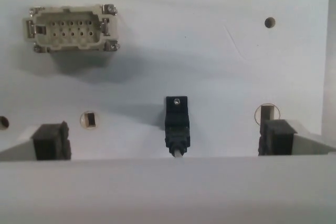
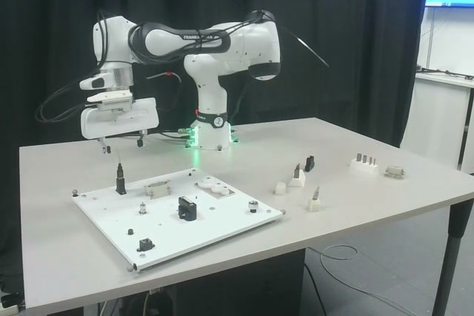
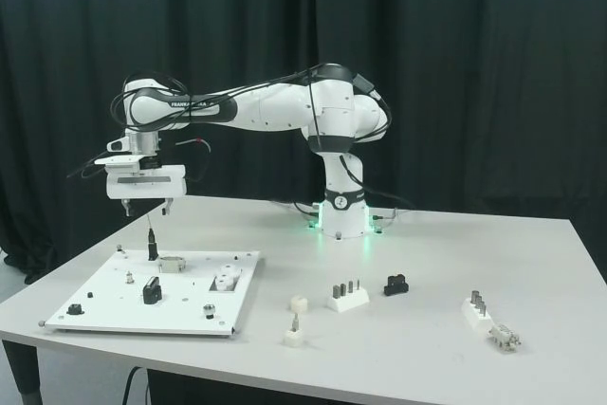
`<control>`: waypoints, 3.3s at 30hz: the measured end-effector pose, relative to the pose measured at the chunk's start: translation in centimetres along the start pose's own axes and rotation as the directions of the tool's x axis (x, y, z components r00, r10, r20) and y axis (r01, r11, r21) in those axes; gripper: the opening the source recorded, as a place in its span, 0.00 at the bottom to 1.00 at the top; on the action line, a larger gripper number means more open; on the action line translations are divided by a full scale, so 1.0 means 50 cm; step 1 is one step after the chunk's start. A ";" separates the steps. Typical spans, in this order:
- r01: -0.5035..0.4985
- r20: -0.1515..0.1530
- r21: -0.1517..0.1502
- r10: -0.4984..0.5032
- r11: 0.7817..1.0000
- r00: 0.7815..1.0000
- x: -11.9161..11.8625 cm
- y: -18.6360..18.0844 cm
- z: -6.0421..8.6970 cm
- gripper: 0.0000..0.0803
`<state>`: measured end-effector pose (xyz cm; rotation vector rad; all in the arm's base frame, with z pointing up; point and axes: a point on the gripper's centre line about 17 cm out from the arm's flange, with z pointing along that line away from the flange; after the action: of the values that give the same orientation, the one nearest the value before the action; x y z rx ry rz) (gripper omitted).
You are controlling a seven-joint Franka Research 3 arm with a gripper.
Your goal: Pick D-SUB.
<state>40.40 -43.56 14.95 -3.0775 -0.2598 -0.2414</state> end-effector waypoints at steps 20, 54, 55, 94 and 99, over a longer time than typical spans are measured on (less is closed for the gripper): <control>-0.025 -0.005 0.018 0.025 1.000 1.000 0.010 -0.011 -0.001 1.00; -0.014 -0.040 0.262 0.025 0.965 0.999 0.224 -0.322 0.008 1.00; -0.014 -0.039 0.265 0.025 0.964 0.999 0.231 -0.337 0.011 1.00; 0.044 0.026 0.160 -0.049 0.986 0.998 0.357 -0.844 0.077 1.00; 0.088 0.041 0.125 -0.094 0.988 0.995 0.358 -0.896 0.081 1.00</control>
<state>50.84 3.74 15.16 -2.9556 -0.4017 -0.1506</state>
